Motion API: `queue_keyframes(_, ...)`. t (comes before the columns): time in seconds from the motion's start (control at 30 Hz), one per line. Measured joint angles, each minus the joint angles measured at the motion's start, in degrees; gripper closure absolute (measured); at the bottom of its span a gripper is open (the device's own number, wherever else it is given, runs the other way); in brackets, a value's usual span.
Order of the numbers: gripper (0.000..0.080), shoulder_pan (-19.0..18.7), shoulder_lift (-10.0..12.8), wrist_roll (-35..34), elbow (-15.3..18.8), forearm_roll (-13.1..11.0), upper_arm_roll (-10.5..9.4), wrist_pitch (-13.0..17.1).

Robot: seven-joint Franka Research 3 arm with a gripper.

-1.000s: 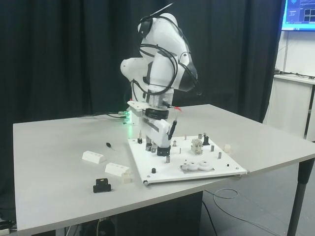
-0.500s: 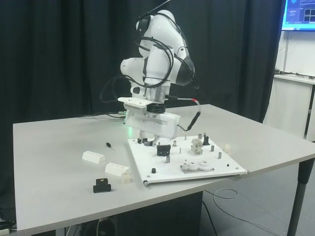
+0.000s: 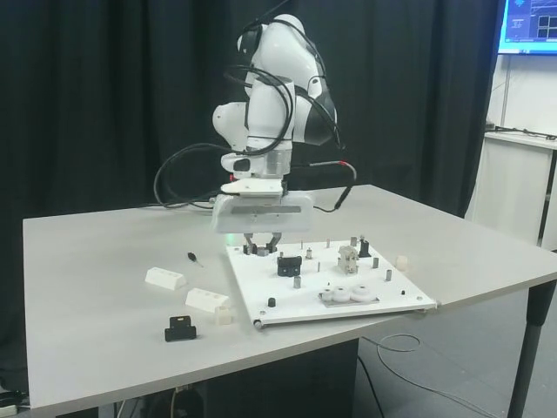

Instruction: Insert bolt 4.

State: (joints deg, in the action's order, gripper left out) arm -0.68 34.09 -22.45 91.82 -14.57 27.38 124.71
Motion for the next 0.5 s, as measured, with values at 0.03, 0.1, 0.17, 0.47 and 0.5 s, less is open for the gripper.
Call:
queue_keyframes(0.03,0.0577,0.0,0.0,3.2,0.0,-0.2,0.00,-0.2)
queue_keyframes(0.1,0.0577,0.1,0.0,9.3,0.0,-0.5,0.00,-0.5)
queue_keyframes(0.17,0.0577,0.1,0.0,15.4,0.0,-0.5,0.00,-0.7)
queue_keyframes(0.47,0.0577,0.0,0.0,39.9,0.1,-0.8,-0.36,-1.6)
queue_keyframes(0.5,0.0577,0.0,0.0,42.4,0.2,-0.8,-0.44,-1.6)
